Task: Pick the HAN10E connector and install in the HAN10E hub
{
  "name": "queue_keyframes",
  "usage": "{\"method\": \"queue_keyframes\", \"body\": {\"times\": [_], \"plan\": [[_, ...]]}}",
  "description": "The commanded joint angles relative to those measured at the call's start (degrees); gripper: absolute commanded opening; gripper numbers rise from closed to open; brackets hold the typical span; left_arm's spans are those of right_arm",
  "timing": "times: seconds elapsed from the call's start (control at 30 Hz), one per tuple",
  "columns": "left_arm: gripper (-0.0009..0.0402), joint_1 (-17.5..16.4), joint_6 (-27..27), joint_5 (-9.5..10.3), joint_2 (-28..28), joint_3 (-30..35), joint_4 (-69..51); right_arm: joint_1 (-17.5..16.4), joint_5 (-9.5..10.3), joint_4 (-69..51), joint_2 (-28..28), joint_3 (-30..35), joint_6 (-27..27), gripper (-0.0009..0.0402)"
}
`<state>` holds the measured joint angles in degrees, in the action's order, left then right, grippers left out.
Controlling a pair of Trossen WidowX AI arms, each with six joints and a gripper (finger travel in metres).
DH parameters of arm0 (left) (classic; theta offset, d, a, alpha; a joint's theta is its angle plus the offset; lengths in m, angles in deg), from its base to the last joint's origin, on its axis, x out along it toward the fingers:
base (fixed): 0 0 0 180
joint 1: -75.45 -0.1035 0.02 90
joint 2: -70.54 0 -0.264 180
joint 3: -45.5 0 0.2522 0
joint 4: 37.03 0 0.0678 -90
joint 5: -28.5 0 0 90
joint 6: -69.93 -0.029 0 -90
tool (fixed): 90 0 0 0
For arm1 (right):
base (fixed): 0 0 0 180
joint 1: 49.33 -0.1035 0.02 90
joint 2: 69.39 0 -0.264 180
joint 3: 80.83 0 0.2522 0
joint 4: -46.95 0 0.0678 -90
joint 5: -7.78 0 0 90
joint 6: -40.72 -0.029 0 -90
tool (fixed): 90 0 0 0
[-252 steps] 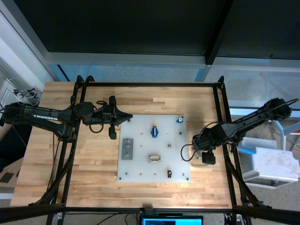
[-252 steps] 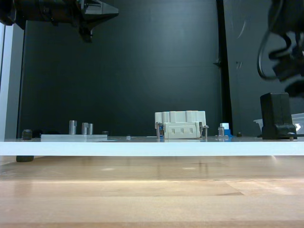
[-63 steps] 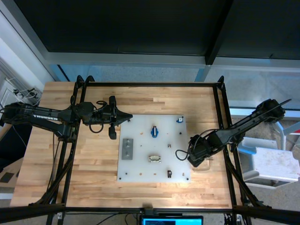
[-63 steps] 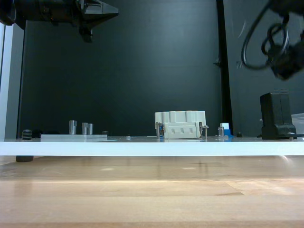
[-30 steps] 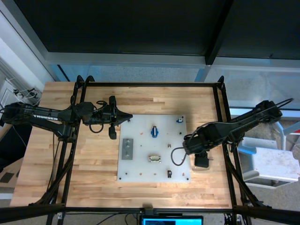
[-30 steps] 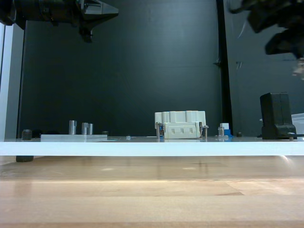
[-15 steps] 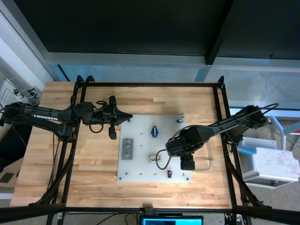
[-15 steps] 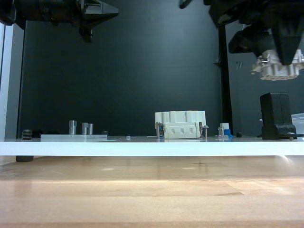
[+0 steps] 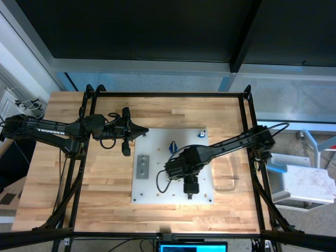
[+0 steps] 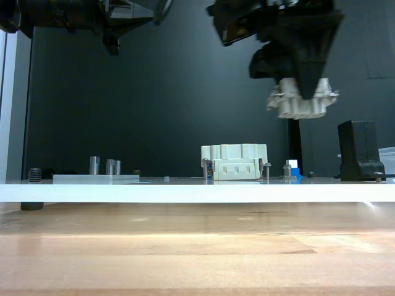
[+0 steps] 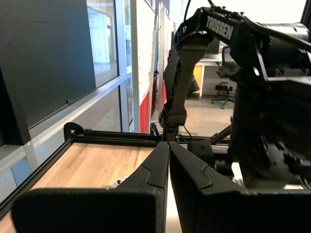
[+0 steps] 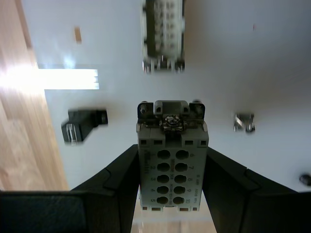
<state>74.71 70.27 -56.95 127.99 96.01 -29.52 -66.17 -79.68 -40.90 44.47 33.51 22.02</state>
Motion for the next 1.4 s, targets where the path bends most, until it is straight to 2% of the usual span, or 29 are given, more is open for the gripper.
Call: {"method": "queue_keyframes", "body": {"times": [0.03, 0.3, 0.73, 1.27, 1.4], "plan": [[0.0000, 0.00, 0.00, 0.00, 0.00, 0.00, 0.00, 0.35, -0.02, -1.33, 3.30, 4.00, 0.42, 0.0028], [0.0000, -0.02, 0.00, -0.02, 0.00, 0.00, 0.00, 0.92, -0.02, -3.96, 9.75, 13.16, 2.99, 0.0027], [0.0000, -0.02, -0.02, -0.02, 0.00, 0.00, 0.00, 1.75, -0.02, -5.03, 16.92, 21.55, 4.70, 0.0027], [0.0000, -0.02, -0.02, -0.02, 0.00, 0.00, 0.02, 1.92, -0.66, -4.39, 17.70, 21.05, 5.73, 0.0027], [0.0000, -0.02, 0.00, 0.00, 0.00, 0.00, 0.02, 1.86, -2.10, -3.96, 17.70, 20.55, 5.73, 0.0027]]}}
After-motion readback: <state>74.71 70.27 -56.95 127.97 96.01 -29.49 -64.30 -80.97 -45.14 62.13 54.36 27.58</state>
